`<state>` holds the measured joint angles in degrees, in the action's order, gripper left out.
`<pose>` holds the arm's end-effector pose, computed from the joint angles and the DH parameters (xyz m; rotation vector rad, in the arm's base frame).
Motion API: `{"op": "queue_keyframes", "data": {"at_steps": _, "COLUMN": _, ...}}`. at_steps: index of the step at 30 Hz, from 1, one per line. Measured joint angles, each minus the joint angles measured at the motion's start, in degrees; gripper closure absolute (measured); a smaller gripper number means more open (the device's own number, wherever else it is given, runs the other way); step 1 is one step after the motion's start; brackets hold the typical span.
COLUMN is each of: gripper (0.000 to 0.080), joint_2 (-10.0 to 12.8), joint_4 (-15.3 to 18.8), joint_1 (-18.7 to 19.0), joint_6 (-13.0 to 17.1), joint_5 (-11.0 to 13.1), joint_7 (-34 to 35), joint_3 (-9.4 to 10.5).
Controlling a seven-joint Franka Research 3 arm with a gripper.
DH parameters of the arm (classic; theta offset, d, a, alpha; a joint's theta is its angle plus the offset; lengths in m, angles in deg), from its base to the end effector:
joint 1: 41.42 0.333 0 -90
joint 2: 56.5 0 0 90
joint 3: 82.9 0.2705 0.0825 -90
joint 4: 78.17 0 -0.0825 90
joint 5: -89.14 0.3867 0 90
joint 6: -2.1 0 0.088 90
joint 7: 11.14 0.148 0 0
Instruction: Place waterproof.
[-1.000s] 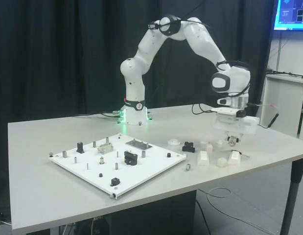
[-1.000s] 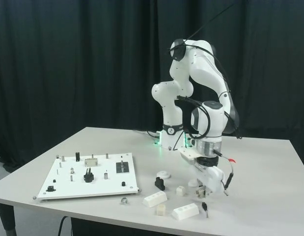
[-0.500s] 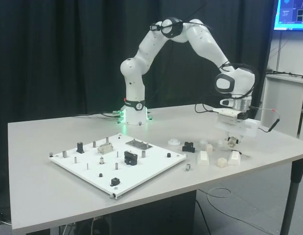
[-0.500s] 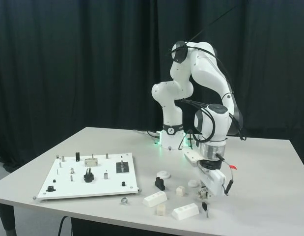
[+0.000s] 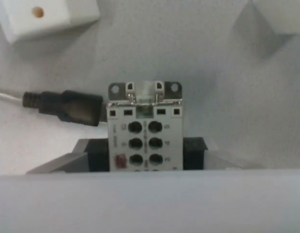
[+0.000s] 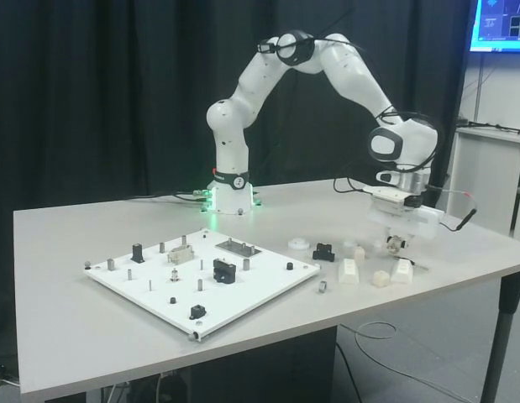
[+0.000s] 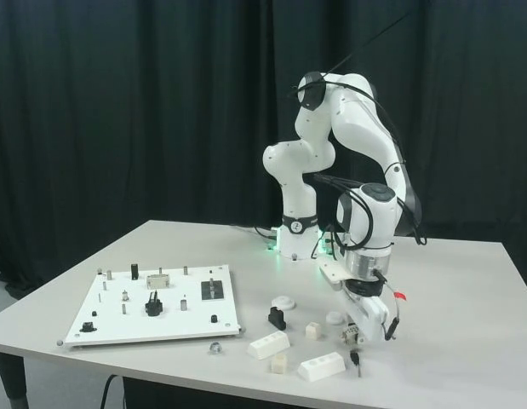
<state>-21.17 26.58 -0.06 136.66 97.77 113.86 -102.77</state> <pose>0.5724 0.2280 0.1272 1.8272 -2.4553 0.1164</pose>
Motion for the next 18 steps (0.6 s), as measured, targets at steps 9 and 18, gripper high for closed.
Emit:
{"op": "queue_keyframes", "data": {"at_steps": 9, "gripper": 0.0491, "joint_2": 0.44, "joint_4": 0.03, "joint_1": 0.03, "joint_6": -0.09, "joint_5": -0.12, "joint_7": 0.26, "joint_3": 0.00}}
{"op": "queue_keyframes", "data": {"at_steps": 18, "gripper": 0.0491, "joint_2": 0.52, "joint_4": 0.01, "joint_1": 0.03, "joint_6": -0.58, "joint_5": -0.23, "joint_7": 0.37, "joint_3": -0.05}}
